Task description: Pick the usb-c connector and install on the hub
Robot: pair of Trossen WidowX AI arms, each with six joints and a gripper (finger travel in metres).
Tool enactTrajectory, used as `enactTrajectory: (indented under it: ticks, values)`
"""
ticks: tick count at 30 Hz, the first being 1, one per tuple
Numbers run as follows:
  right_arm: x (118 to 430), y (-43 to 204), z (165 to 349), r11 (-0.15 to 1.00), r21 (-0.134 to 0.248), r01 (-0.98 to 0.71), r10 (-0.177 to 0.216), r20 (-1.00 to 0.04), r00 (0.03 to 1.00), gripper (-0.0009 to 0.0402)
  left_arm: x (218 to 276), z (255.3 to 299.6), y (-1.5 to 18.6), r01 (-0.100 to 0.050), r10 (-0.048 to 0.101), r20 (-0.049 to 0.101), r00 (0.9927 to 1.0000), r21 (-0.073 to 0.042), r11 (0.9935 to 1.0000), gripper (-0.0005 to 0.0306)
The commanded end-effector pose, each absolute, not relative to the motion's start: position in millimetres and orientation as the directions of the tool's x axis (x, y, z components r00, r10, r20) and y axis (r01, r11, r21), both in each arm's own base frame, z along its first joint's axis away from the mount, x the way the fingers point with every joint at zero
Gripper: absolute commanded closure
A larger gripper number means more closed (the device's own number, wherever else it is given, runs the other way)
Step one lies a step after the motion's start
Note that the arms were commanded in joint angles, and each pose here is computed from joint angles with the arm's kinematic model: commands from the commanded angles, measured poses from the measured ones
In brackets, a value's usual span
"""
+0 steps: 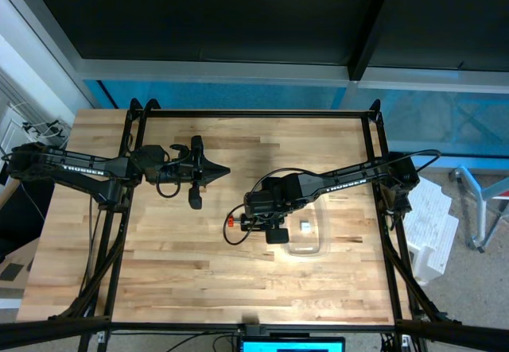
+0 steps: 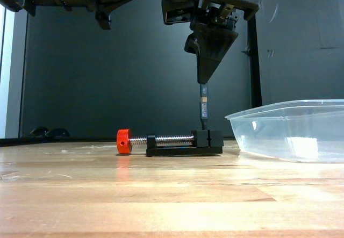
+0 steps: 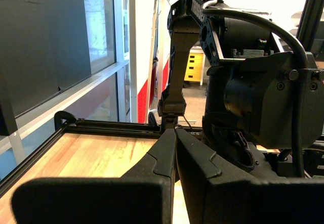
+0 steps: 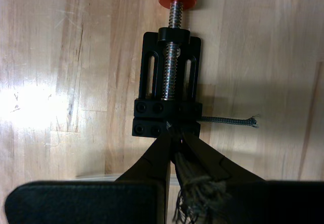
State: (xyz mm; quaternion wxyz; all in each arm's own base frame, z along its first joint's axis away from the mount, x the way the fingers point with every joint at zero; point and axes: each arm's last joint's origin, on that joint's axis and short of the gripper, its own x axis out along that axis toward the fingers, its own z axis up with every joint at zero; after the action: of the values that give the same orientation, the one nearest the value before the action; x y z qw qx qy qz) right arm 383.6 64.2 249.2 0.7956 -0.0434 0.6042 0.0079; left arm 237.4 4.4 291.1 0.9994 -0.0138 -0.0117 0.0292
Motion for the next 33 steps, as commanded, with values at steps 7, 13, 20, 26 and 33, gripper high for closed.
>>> enactTrajectory:
  ticks: [7,13,20,26,33]
  values:
    - [383.9,64.4,250.1,0.997,-0.055,-0.046,-0.041,-0.961,0.274,0.0391,237.5,291.2,4.4,-0.058,0.059,0.023,0.99801,-0.028,0.99792,0.0300]
    - [384.1,64.1,250.2,0.998,-0.053,-0.030,-0.042,-0.960,0.276,0.0391,237.5,291.2,4.5,-0.058,0.059,0.023,0.99800,-0.028,0.99790,0.0300]
    - [383.3,62.6,250.2,0.997,-0.071,-0.005,-0.067,-0.960,0.271,0.0391,237.5,291.2,4.4,-0.058,0.059,0.023,0.99801,-0.028,0.99792,0.0300]
    - [383.0,62.5,250.1,0.998,-0.067,0.005,-0.066,-0.961,0.267,0.0391,237.5,291.2,4.4,-0.058,0.059,0.023,0.99801,-0.028,0.99792,0.0300]
    - [382.7,62.6,248.7,0.998,-0.057,0.019,-0.060,-0.963,0.264,0.0391,237.5,291.2,4.5,-0.058,0.059,0.023,0.99799,-0.028,0.99790,0.0300]
